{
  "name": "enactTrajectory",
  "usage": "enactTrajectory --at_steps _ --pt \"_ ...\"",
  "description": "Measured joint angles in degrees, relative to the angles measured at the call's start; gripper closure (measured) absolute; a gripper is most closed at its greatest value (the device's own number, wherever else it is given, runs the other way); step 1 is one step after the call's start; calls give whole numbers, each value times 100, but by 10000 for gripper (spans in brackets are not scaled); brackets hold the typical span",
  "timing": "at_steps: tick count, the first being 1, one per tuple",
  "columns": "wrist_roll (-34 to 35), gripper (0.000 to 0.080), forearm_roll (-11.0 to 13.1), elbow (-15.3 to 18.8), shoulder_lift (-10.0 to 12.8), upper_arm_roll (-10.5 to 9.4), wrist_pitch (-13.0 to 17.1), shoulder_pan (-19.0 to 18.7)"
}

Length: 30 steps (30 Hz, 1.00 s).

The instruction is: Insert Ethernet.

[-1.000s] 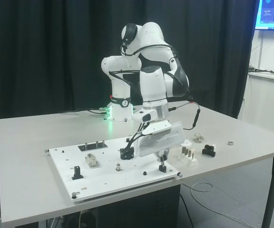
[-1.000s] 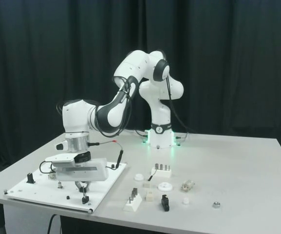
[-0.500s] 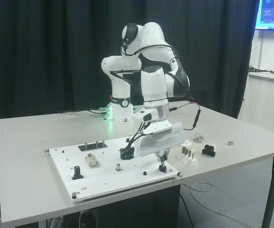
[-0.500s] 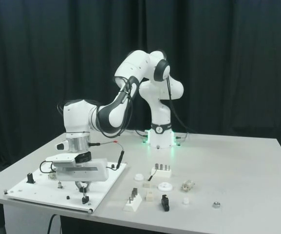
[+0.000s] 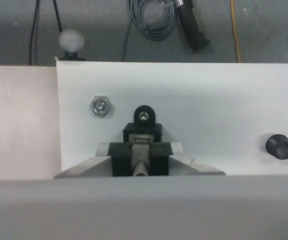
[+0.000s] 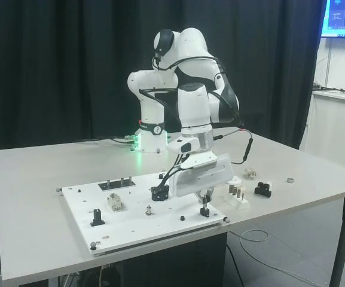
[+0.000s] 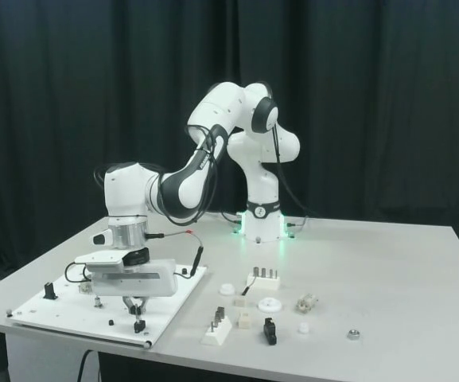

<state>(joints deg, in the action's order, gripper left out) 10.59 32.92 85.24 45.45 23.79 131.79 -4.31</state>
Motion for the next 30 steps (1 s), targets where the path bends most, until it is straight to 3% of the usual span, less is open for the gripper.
enactTrajectory --at_steps 24,30 --pt "-1 733 -5 4 15 -1 22 -8" --pt "-23 733 -131 -3 13 1 22 -35"
